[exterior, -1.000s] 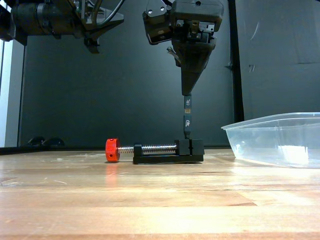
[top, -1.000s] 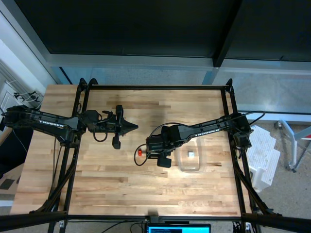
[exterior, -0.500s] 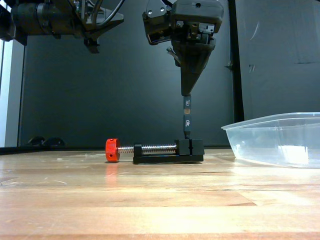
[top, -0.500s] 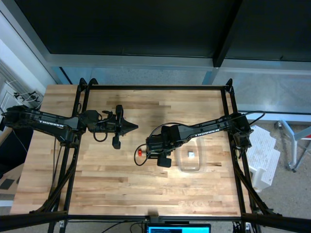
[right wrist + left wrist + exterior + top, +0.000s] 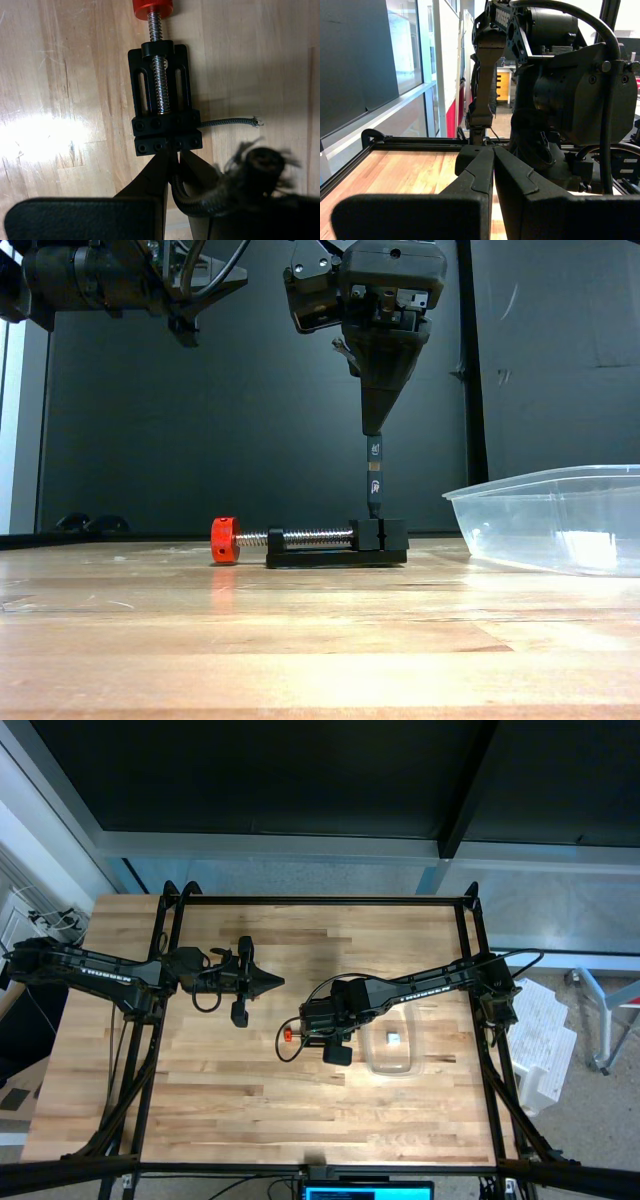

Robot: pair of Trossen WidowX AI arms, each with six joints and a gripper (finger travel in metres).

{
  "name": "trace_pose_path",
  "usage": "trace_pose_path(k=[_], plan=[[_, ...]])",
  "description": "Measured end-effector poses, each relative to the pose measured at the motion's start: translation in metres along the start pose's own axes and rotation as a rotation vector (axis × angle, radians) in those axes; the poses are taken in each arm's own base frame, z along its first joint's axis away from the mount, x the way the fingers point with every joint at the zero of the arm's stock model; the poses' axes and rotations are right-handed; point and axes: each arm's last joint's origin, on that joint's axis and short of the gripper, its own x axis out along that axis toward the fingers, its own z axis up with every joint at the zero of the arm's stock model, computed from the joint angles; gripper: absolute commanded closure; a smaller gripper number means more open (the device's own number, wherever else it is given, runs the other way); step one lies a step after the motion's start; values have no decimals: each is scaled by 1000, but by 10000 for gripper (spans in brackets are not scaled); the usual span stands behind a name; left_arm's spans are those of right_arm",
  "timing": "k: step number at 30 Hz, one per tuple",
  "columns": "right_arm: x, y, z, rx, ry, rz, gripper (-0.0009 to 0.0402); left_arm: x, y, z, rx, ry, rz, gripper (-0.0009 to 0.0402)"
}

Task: Pick the USB-C connector and install on taskboard

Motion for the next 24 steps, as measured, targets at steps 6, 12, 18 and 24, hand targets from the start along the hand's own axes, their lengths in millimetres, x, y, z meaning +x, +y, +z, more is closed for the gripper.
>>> trace_pose_path(k=[6, 12, 18, 24], plan=[[0, 0, 0, -3, -1, -3, 393, 0, 0, 0, 0, 0, 0, 393], [-1, 0, 0, -4, 1, -11, 393, 0, 0, 0, 0, 0, 0, 393], [-1, -1, 0, -2, -3, -20, 393, 0, 0, 0, 0, 1, 0, 393], [-1, 0, 0, -1, -5, -15, 393, 0, 0, 0, 0, 0, 0, 393]])
